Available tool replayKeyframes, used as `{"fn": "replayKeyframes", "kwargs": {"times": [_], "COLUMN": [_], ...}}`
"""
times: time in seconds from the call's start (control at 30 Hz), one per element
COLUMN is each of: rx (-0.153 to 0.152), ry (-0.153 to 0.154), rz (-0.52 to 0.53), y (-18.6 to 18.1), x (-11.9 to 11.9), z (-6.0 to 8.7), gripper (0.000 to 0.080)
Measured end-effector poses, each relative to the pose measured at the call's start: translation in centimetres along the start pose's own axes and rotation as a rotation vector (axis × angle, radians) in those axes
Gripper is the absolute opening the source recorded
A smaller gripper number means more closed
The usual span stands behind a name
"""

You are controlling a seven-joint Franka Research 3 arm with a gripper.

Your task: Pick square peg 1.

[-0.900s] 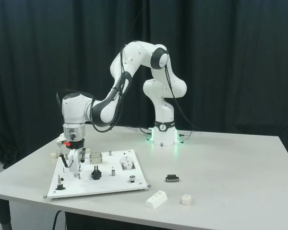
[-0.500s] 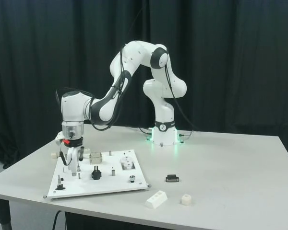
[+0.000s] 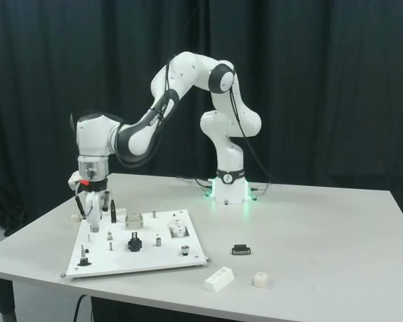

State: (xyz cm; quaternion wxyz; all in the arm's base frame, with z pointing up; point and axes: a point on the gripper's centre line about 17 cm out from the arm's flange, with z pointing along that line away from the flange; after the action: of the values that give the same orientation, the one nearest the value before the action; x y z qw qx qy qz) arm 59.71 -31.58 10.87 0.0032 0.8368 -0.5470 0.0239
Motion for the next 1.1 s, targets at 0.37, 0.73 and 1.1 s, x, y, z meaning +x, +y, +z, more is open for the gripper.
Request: {"fn": "replayKeyframes", "kwargs": {"times": [0.37, 0.73, 1.1], "rx": [-0.054, -0.127, -0.147], "ry": [-0.034, -0.091, -0.14], "rz": [-0.016, -0.035, -0.059], "y": [5.6, 13.9, 22.4], "x": [1.8, 3.1, 3.7], "z": [-4.1, -7.1, -7.2], "gripper": [0.08, 0.08, 0.08]}}
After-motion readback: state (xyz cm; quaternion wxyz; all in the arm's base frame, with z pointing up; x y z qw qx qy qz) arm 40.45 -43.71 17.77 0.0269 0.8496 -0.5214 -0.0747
